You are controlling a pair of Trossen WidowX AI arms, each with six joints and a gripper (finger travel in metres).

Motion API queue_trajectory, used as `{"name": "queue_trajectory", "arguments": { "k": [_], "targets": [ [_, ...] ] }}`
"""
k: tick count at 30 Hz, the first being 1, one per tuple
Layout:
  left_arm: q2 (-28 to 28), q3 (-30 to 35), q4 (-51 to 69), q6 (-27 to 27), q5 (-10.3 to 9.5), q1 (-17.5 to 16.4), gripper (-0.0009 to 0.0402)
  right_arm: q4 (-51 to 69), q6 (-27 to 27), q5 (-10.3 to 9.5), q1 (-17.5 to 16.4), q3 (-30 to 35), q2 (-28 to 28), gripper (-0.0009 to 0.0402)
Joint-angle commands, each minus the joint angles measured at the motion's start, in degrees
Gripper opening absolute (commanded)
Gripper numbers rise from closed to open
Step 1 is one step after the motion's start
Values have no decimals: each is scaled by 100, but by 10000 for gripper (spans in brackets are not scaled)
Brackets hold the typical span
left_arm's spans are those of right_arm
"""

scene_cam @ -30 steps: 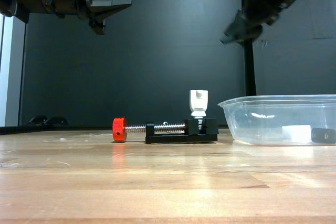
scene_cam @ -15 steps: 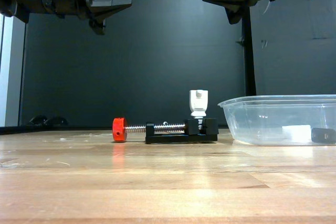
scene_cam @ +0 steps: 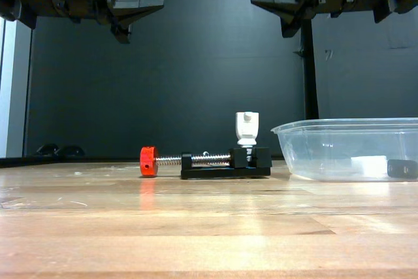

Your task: Remove the power plug from the receptacle and place in the container

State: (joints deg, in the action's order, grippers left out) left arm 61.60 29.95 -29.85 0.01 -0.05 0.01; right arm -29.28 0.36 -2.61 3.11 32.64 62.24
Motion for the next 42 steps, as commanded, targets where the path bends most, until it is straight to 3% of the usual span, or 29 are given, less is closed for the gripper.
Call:
{"name": "queue_trajectory", "arguments": {
  "k": [1,42],
  "targets": [
    [0,0,0,0,0,0,0,-238,-129,-50,81,-129,4,0],
    [0,0,-2,0,2,0,0,-109,-267,-44,-61,-229,15,0]
  ]
}}
